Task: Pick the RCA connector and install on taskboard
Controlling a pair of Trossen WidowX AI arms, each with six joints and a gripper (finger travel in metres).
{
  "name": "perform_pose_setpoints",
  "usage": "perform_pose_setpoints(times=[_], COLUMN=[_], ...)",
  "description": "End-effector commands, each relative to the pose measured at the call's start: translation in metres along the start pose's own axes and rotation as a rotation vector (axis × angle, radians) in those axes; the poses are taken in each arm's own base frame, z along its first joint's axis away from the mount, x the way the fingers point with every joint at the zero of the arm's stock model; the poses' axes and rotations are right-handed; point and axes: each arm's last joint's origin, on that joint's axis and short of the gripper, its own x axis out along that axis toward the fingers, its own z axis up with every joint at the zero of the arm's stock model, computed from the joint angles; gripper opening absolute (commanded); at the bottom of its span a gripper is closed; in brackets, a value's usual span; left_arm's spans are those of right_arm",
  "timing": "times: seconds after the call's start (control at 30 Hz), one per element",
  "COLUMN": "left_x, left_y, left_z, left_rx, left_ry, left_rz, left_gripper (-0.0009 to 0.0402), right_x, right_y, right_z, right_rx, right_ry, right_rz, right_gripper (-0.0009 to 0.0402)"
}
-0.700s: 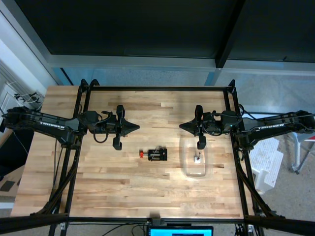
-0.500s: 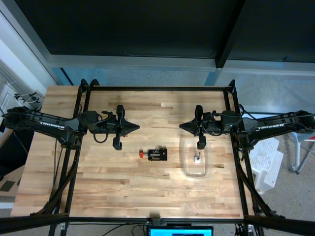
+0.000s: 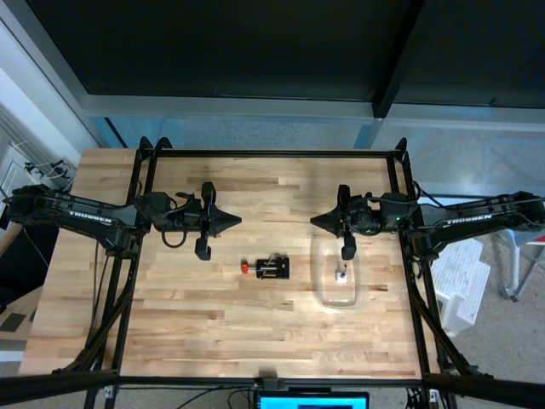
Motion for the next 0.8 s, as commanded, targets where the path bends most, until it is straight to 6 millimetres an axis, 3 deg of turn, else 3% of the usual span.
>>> perform_pose_setpoints(times=[0.03, 0.4, 0.8], left_x=[0.0, 0.0, 0.0], left_y=[0.0, 0.0, 0.0], left_z=[0.0, 0.0, 0.0], left_rx=[0.0, 0.0, 0.0], left_ry=[0.0, 0.0, 0.0], left_rz=[0.0, 0.0, 0.0], left_gripper=[0.0, 0.0, 0.0], right_x=[-0.001, -0.012, -0.036], right_y=[0.0, 0.009, 0.031], right_z=[-0.003, 0.009, 0.014], right_rx=[-0.007, -0.013, -0.077], right_ry=[0.1, 0.402, 0.682], right_rz=[-0.005, 0.022, 0.03], right_gripper=[0.0, 0.0, 0.0])
